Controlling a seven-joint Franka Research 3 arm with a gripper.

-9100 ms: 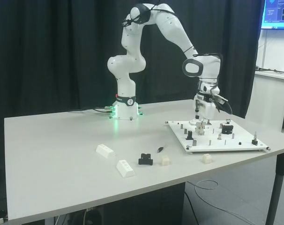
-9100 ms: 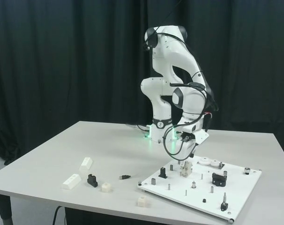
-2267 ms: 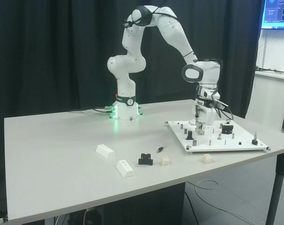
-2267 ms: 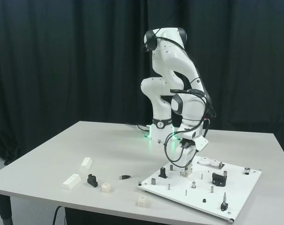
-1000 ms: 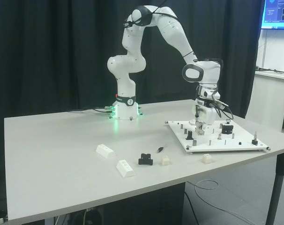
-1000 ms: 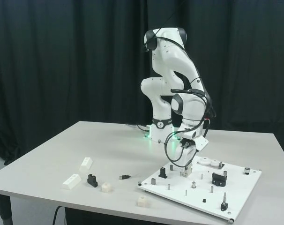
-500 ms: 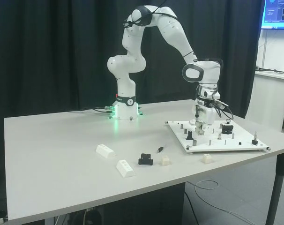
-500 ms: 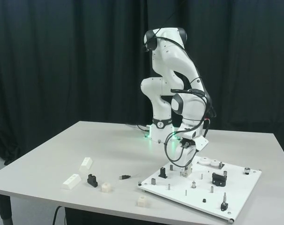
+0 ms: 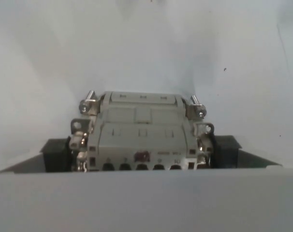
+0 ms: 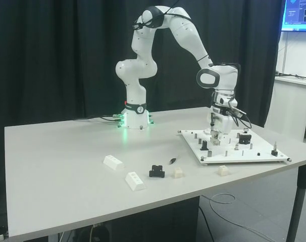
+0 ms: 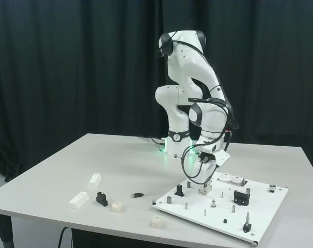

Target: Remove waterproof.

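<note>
Waterproof connector (image 9: 142, 137) upright on white board (image 11: 260, 209), hand (image 11: 205, 181) pinching its ends

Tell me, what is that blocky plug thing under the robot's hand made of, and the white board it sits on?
The plug block looks like moulded plastic, grey and matt, with crisp ridges and a row of small holes. The screws at its corners shine, so probably metal. The white board is flat, smooth and thin-edged; painted metal or plastic, I cannot tell which.
</note>
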